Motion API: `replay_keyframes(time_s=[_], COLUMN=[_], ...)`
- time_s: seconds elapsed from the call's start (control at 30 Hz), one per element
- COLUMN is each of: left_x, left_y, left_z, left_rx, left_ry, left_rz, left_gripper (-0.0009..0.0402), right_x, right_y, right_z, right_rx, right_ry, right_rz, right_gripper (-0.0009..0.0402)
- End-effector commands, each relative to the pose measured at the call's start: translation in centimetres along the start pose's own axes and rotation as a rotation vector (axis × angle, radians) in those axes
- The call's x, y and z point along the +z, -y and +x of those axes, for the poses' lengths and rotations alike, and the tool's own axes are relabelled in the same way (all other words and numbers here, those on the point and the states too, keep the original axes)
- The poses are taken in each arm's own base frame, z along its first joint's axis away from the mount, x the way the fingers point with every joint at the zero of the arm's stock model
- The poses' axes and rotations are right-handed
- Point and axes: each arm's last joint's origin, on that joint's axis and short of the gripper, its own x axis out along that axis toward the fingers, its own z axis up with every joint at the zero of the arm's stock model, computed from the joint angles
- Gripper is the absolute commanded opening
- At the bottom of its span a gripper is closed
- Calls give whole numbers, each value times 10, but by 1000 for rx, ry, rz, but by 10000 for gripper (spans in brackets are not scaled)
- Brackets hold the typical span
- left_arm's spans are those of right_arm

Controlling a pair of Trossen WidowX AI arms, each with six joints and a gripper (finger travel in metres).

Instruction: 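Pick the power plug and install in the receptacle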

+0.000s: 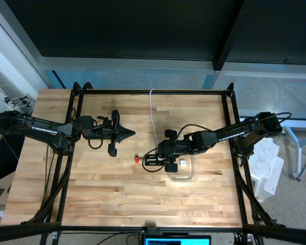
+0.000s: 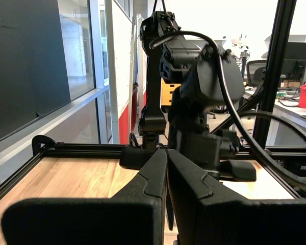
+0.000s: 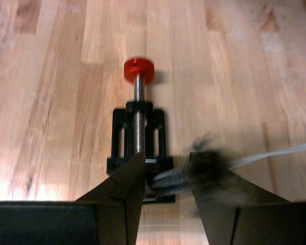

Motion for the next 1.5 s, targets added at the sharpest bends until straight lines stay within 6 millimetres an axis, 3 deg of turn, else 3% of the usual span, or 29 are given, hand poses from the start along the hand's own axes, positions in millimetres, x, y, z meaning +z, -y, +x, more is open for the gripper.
replay_keyframes(time_s=[0.03,0.33,0.5,0.63,0.8,1.0,1.37,1.5], left_x=[0,0,0,0,0,0,0,0], left_y=[0,0,0,0,0,0,0,0], left_z=[0,0,0,0,0,0,0,0], left_rx=[0,0,0,0,0,0,0,0], left_ry=[0,0,0,0,0,0,0,0], left_rz=[0,0,0,0,0,0,0,0], left_gripper=[0,0,0,0,0,0,0,0], right_x=[1,-2,0,1,-1,-13,-36,-43], right_y=[1,11,20,28,40,55,62,62], right_z=[-10,-49,-86,-103,-112,-109,-114,-115], right_rx=[12,9,15,10,17,42,29,24], right_ry=[2,-3,104,236,409,598,838,866], right_rz=[3,0,-8,-20,9,61,95,96], right_gripper=[138,168,168,154,124,85,-3,3])
